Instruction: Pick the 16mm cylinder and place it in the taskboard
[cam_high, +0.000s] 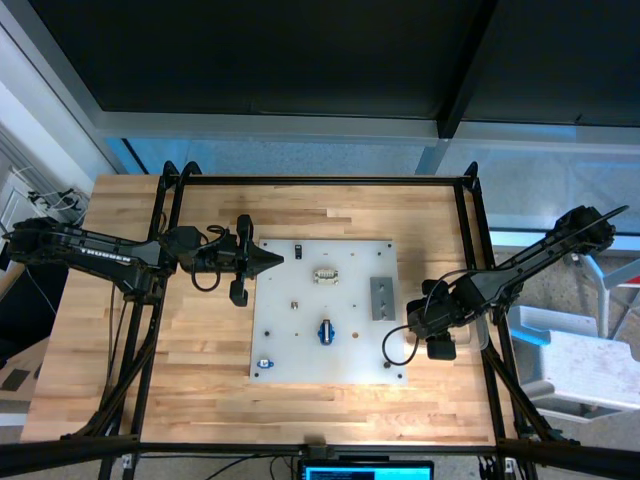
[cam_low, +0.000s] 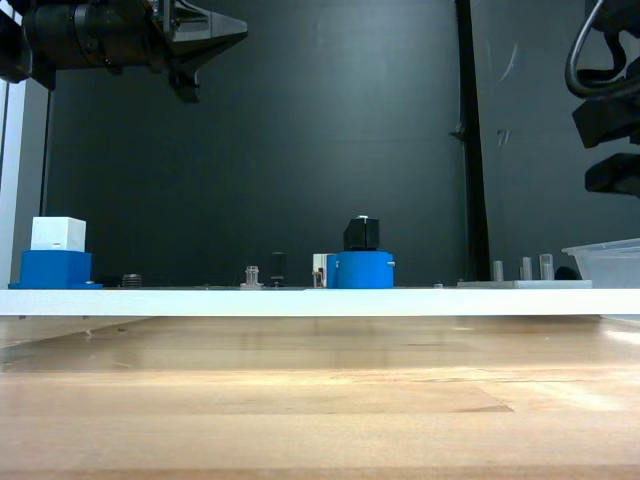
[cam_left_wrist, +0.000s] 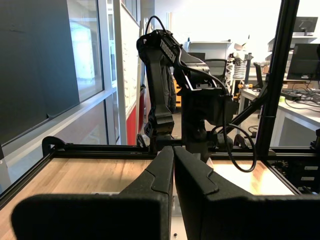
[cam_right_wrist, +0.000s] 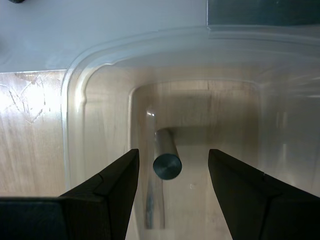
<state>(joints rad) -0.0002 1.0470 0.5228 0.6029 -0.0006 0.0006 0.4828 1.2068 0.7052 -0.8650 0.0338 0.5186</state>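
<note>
The 16mm cylinder (cam_right_wrist: 166, 159), a short dark-grey metal peg, lies on the floor of a clear plastic bin (cam_right_wrist: 75, 125). My right gripper (cam_right_wrist: 172, 152) hangs open just above it, one finger on each side of the peg, not touching it. From above, this right gripper (cam_high: 440, 343) is off the right edge of the white taskboard (cam_high: 300, 345). My left gripper (cam_high: 277, 258) is shut with nothing in it, held above the taskboard's left rear edge. Its closed fingers (cam_left_wrist: 192, 175) point toward the right arm.
On the taskboard stand a blue fitting (cam_high: 325, 332), a grey block (cam_high: 381, 297) and a beige connector (cam_high: 324, 275). The clear bin (cam_low: 610, 262) sits on the wooden table beside the board's right edge. A black frame surrounds the table.
</note>
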